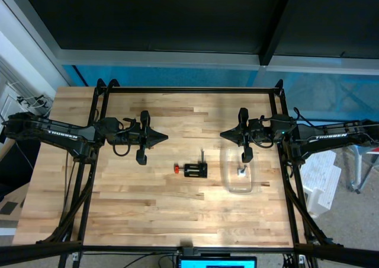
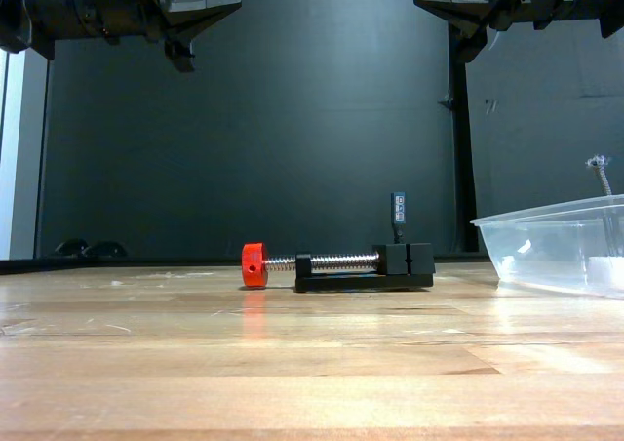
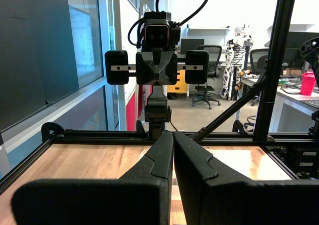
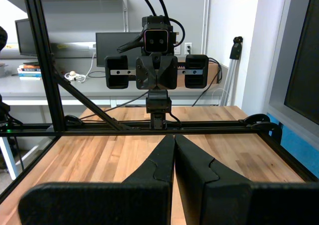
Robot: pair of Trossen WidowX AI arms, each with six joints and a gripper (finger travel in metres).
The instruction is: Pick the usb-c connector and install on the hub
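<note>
The hub (image 1: 195, 171) is a small black block with an orange-red knob (image 1: 176, 169), lying mid-table; the low view shows it (image 2: 363, 267) with a small upright piece on its right end. The usb-c connector (image 1: 241, 172) is a tiny whitish-grey piece inside the clear plastic tray (image 1: 231, 185), to the right of the hub. My left gripper (image 1: 165, 137) hovers high, behind and left of the hub, shut and holding nothing. Behind the tray hangs my right gripper (image 1: 222, 135), likewise shut and holding nothing. Both point inward toward each other (image 3: 173, 134) (image 4: 174, 136).
The tray (image 2: 546, 246) stands at the right of the table, with a thin wire end (image 2: 602, 173) sticking up above its rim. A black frame (image 1: 189, 90) borders the table's back and sides. Bare wooden tabletop (image 1: 148, 203) lies in front of the hub.
</note>
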